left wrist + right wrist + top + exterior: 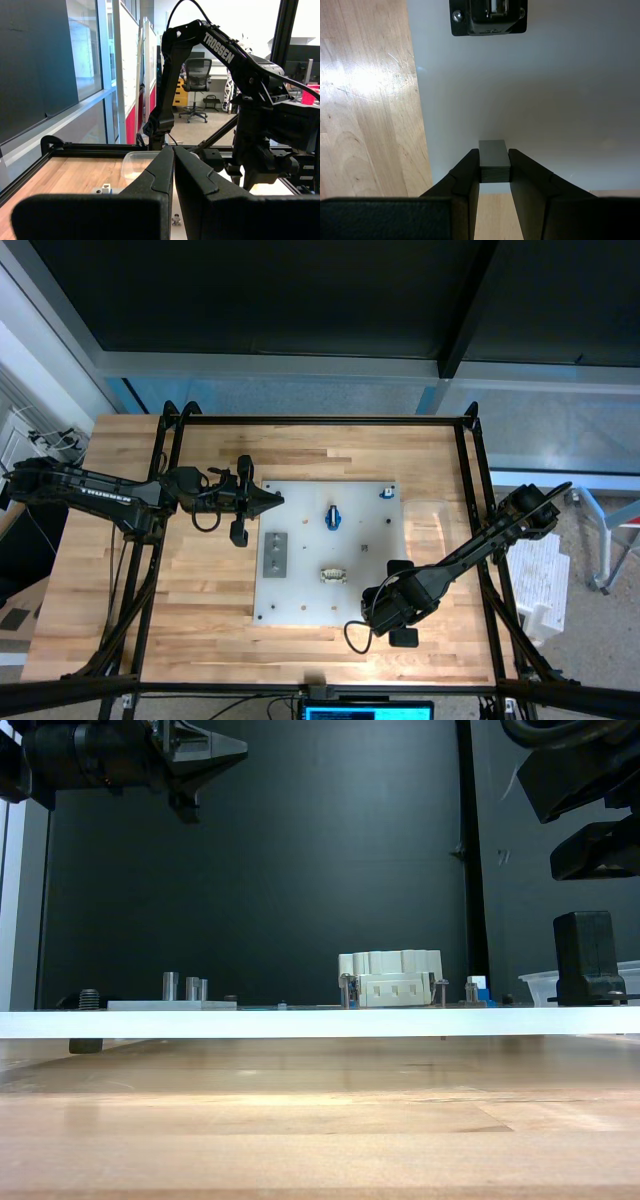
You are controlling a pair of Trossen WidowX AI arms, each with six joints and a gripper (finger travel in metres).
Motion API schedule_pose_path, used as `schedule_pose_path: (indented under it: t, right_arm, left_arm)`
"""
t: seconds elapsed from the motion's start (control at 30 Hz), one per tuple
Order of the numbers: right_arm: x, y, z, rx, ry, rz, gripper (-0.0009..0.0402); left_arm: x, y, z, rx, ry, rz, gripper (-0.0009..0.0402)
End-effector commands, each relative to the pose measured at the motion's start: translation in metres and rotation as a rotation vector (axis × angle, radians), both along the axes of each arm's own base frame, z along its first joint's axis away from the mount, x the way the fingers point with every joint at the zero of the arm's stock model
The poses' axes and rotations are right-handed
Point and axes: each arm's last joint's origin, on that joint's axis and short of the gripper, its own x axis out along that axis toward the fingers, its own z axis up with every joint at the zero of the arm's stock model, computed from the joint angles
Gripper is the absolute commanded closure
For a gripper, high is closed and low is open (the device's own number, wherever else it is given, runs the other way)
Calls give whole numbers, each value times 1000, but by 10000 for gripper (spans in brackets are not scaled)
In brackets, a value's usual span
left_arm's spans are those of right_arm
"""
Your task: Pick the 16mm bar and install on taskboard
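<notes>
right wrist: right gripper (494,169), low, pinches 16mm bar (494,161); left gripper (174,150) aloft

Read "TROSSEN" in white capitals along a black link of the right arm (218,47), caught from the left wrist camera beyond the left claw (173,148), which was closed tip to tip and raised by the left edge of the taskboard (300,590). Made out the same "TROSSEN" in small white capitals on the left arm (100,488) in the high view, running along the link that reached in over the counter (130,580). Saw the branded right arm end in the right claw (493,154), clamped on the 16mm bar (494,162) just above the taskboard's near edge.
</notes>
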Motion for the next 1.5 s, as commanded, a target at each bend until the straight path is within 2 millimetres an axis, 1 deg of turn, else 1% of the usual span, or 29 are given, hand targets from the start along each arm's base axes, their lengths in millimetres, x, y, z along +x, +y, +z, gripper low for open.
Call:
schedule_pose_path:
  t: [0.03,0.13,0.2,0.53,0.6,0.7,0.8,0.9,1.07,1.23,1.5]
  right_arm:
    - [0,0,-1,-4,2,-2,391]
    - [0,0,0,-2,1,-5,382]
    - [0,0,0,-1,-1,-4,365]
    - [1,1,7,7,-12,-4,222]
    - [1,1,8,8,-14,-5,200]
    - [1,0,11,5,-11,-5,179]
    - [0,-1,13,1,-7,-5,171]
    - [-1,-3,17,5,-15,-7,172]
    - [0,-19,32,13,-45,-41,175]
    - [2,-41,48,2,-96,-59,173]
    - [8,-86,73,-45,-196,-83,174]
  left_arm:
    - [0,0,0,0,0,0,393]
    - [0,0,0,0,0,0,393]
    - [0,0,0,0,0,0,393]
    - [0,0,0,0,0,0,393]
    - [0,0,0,0,0,0,393]
    - [0,0,0,0,0,0,393]
    - [0,0,0,0,0,0,393]
    - [0,0,0,0,0,0,393]
    - [0,0,0,0,0,0,393]
    - [0,0,0,0,0,0,393]
    - [0,0,0,0,0,0,393]
